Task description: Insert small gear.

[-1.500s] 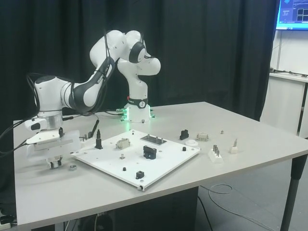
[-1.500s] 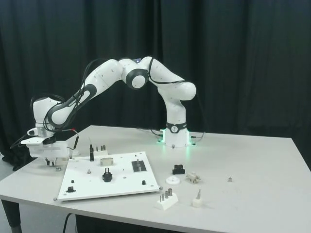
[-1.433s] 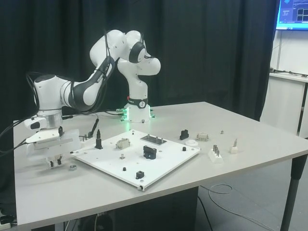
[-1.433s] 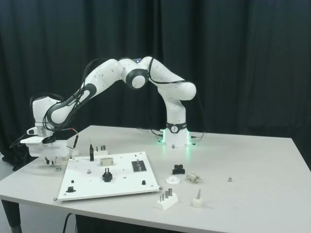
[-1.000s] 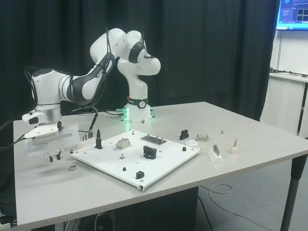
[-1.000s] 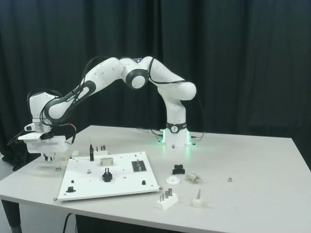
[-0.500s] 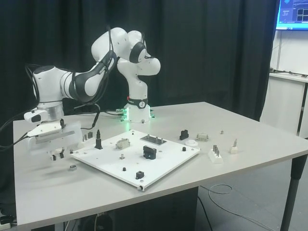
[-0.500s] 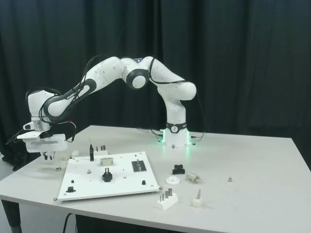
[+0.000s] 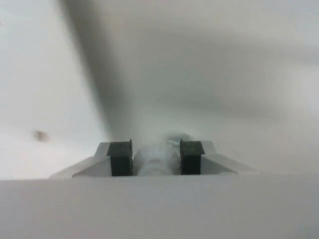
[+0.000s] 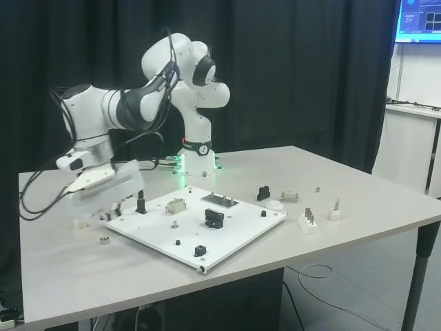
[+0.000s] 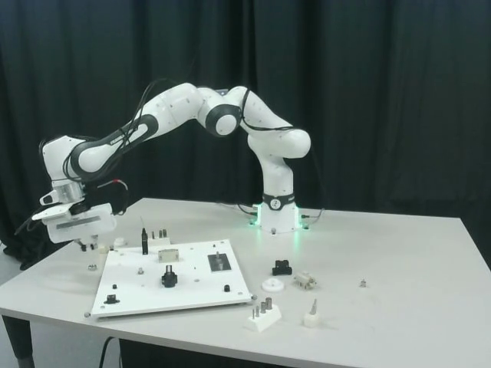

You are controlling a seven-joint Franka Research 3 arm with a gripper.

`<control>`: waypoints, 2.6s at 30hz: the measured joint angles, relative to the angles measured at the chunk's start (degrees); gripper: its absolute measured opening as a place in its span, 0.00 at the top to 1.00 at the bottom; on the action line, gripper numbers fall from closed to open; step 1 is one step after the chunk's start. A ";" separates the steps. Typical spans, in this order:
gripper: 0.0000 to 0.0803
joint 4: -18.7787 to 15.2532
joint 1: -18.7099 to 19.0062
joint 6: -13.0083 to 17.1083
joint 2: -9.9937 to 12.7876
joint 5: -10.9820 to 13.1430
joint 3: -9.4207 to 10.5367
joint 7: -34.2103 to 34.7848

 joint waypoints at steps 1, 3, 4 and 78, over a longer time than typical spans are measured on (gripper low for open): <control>0.75 -0.11 0.37 -0.94 -0.30 0.06 -0.01 0.19; 0.75 -0.49 1.25 -2.80 -1.00 0.11 -0.02 0.73; 0.75 -0.78 1.73 -3.68 -1.40 0.13 -0.04 1.03; 0.75 -60.27 50.64 30.76 -33.29 -4.42 -9.99 24.33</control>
